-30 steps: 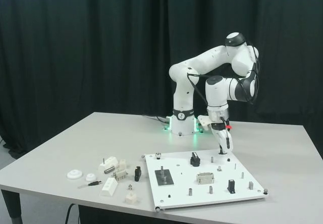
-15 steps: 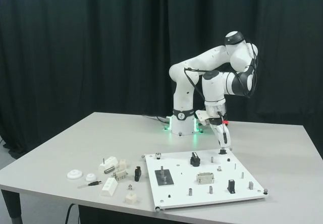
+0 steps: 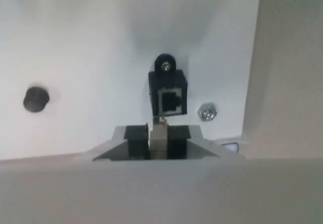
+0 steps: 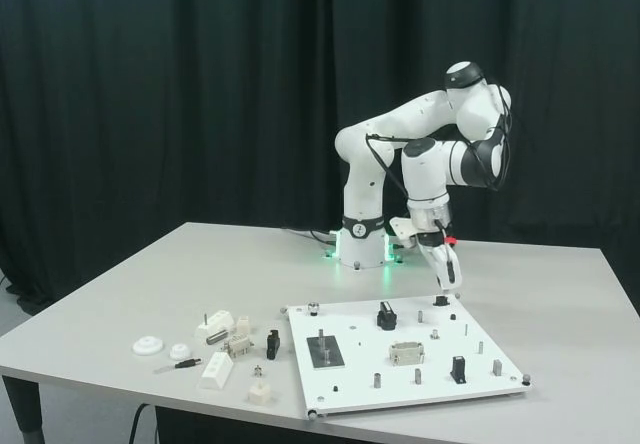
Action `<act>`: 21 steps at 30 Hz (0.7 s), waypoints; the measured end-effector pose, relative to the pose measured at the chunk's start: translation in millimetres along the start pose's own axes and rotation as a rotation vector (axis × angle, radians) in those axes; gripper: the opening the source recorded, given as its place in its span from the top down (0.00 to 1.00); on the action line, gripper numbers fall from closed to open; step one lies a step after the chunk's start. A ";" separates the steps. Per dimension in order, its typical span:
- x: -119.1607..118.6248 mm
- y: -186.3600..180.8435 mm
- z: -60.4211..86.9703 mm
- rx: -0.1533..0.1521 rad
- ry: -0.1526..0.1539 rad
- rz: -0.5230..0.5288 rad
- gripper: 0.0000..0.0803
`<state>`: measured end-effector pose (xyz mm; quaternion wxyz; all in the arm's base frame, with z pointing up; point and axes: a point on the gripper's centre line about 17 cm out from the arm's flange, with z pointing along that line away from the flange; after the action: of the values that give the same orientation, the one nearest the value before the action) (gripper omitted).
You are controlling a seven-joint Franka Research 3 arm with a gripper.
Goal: Remove Ethernet.
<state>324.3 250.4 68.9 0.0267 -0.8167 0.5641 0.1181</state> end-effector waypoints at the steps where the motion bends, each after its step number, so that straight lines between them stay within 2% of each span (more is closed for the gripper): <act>1: -0.7 -0.5 -0.9 0.001 -0.001 -0.002 0.91; 10: -1.3 -0.3 -14.0 0.005 -0.010 -0.007 0.91; 21: 5.5 5.6 -31.7 -0.005 0.010 -0.004 0.91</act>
<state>326.2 237.7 99.0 0.0221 -0.8187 0.5622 0.1152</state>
